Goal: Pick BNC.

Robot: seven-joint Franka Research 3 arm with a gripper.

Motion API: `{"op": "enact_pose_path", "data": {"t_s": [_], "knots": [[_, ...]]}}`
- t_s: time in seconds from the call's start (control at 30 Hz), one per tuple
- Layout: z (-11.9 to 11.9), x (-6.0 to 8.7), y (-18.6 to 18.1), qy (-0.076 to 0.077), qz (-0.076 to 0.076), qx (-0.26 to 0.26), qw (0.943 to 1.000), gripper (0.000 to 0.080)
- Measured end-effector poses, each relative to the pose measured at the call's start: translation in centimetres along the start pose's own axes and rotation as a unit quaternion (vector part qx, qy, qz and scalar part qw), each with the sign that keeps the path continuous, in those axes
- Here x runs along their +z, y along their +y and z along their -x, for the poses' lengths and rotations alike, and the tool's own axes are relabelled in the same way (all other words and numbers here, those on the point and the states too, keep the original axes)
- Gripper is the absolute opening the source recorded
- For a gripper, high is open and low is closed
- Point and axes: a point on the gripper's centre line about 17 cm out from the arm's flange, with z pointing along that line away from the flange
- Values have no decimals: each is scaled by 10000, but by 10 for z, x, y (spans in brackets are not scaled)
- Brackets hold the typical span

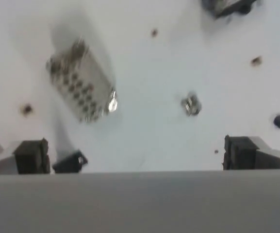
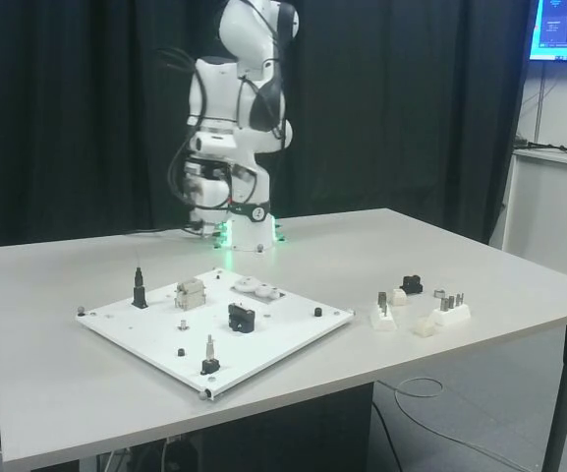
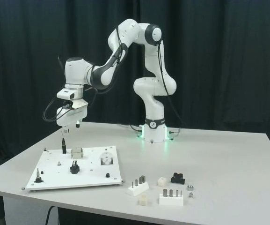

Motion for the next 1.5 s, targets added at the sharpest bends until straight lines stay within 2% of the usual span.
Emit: {"op": "enact_pose_path", "data": {"t_s": [0.3, 0.73, 1.2, 1.5], "knots": [[-50, -14, 16, 24, -165, 654, 9977, 800], [-133, -23, 24, 81, -377, 1483, 9882, 800], [-229, -26, 17, 29, -604, 2234, 9728, 800], [-285, -30, 13, -6, -609, 2614, 9633, 800]]}}
